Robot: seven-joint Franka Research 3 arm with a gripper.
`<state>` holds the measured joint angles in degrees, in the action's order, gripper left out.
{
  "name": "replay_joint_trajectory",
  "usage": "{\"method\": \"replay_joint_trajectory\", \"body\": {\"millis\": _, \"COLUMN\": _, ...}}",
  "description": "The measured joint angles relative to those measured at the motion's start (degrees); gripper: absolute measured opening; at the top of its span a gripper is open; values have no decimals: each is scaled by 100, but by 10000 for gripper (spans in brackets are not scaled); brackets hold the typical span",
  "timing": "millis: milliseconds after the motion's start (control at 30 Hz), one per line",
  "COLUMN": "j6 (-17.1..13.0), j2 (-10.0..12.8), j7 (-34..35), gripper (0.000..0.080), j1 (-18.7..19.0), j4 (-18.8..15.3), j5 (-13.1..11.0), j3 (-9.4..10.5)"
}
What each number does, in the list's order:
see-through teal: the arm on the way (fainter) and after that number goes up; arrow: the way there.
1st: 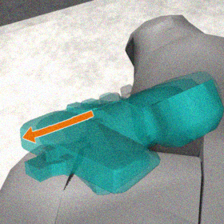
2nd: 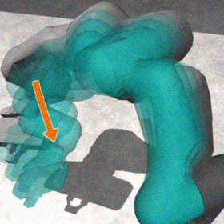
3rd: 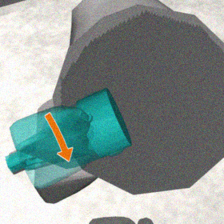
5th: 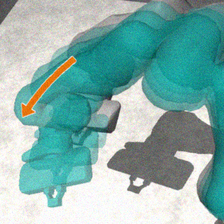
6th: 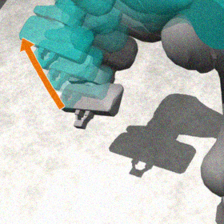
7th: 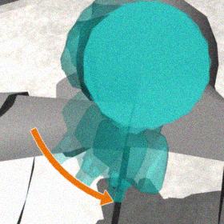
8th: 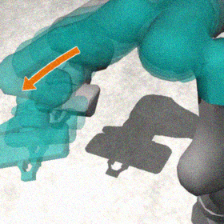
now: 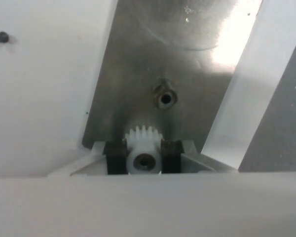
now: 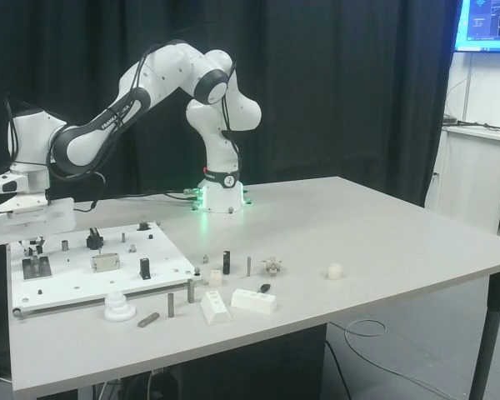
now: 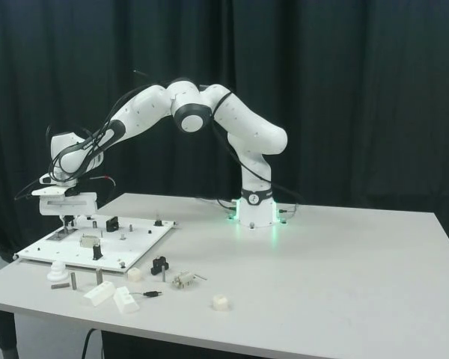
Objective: Remove small gear.
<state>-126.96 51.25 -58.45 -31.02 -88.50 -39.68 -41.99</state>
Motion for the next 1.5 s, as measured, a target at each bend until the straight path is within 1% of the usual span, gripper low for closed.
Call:
{"method": "replay_joint_trajectory", "body": {"millis": 33, "j6": 0, "j2": 0, "j7": 0, "gripper": 185, "j1": 0, "j4": 0, "j5": 0, "j3": 0}}
{"method": "replay_joint_trajectory", "body": {"millis": 67, "j6": 0, "j2": 0, "j7": 0, "gripper": 142, "j1": 0, "j4": 0, "j5": 0, "j3": 0}}
{"method": "replay_joint_trajectory", "body": {"millis": 300, "j6": 1, "j2": 0, "j7": 0, "gripper": 142, "j1": 5, "j4": 5, "j5": 15, "j3": -3}}
{"method": "replay_joint_trajectory", "body": {"millis": 667, "j6": 1, "j2": 1, "j7": 0, "gripper": 140, "j1": 34, "j4": 13, "j5": 109, "j3": -15}}
{"method": "replay_joint_trajectory", "body": {"millis": 1033, "j6": 1, "j2": 7, "j7": 36, "gripper": 140, "j1": 29, "j4": 14, "j5": 112, "j3": -15}}
{"method": "replay_joint_trajectory", "body": {"millis": 1500, "j6": 1, "j2": 9, "j7": 715, "gripper": 140, "j1": 27, "j4": 20, "j5": 110, "j3": -15}}
